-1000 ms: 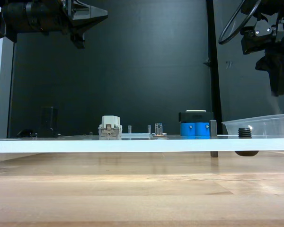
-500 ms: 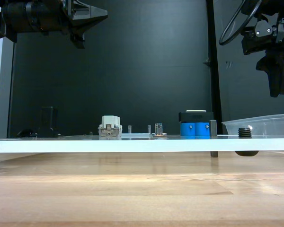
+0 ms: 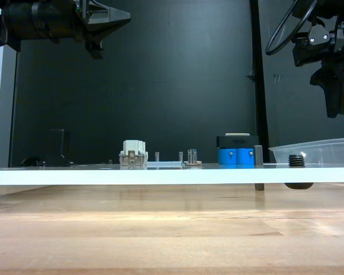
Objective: Remove the rj45 connector and place it in the container
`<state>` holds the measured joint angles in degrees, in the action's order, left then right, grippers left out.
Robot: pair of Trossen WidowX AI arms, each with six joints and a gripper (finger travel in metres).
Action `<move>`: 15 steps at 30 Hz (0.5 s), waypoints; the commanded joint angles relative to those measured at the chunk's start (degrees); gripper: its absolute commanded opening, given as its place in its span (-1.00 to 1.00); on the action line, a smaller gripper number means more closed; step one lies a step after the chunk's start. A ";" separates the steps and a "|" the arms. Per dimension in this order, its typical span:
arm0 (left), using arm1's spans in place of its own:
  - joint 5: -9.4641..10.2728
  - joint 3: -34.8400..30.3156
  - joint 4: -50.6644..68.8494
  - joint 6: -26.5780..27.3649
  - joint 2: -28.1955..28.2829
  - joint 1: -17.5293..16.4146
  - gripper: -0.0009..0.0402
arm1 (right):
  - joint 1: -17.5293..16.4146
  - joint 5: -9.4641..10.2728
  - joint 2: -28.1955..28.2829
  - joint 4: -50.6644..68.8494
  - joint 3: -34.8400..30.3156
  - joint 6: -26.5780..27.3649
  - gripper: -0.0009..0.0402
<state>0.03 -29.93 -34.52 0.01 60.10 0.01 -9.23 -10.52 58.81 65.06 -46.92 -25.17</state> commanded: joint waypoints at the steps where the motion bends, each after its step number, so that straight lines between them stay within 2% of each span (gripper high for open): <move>1: 0.00 -0.02 -0.02 0.00 0.00 0.00 -0.95 | -0.02 -0.24 0.02 -0.02 -0.02 -0.04 0.07; 15: 0.00 -0.02 -0.02 0.00 0.02 0.00 -0.95 | -0.02 -0.44 0.02 0.31 -0.02 0.11 0.07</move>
<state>0.05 -29.95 -34.52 0.03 60.10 0.01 -9.23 -10.94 58.81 65.34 -46.92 -25.15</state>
